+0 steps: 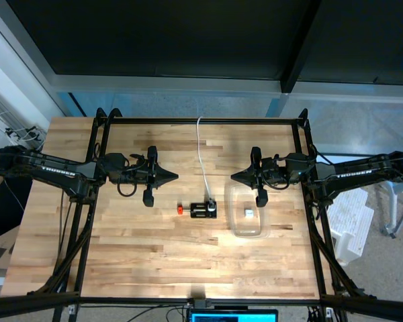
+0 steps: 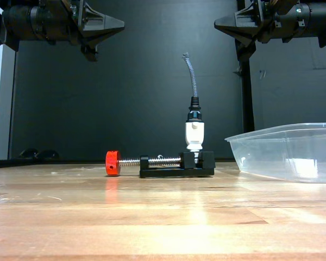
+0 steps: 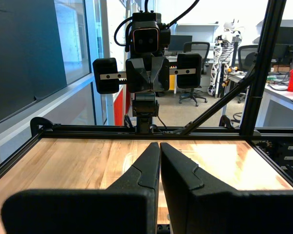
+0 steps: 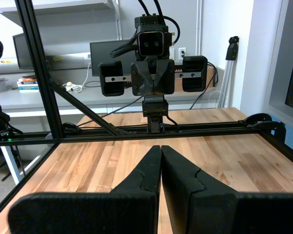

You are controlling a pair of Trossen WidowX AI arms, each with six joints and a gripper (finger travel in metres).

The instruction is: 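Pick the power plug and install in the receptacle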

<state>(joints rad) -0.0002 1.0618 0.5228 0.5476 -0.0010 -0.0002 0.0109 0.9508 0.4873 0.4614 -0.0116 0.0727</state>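
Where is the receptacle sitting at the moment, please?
In the high view the receptacle stands mid-table in its black clamp, just left of the clear tray; the left gripper and right gripper hover high on either side.

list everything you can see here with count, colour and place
table: one, light wood, under everything
clamp fixture: one, black, mid-table
knob: one, red, clamp end toward the left arm
receptacle: one, white, upright in the clamp
cable: one, white, from the receptacle to the table's far edge
tray: one, clear plastic, beside the clamp toward the right arm
cube: one, white, inside the tray
power plug: not discernible
left gripper: one, black, shut, raised left of centre
right gripper: one, black, shut, raised right of centre
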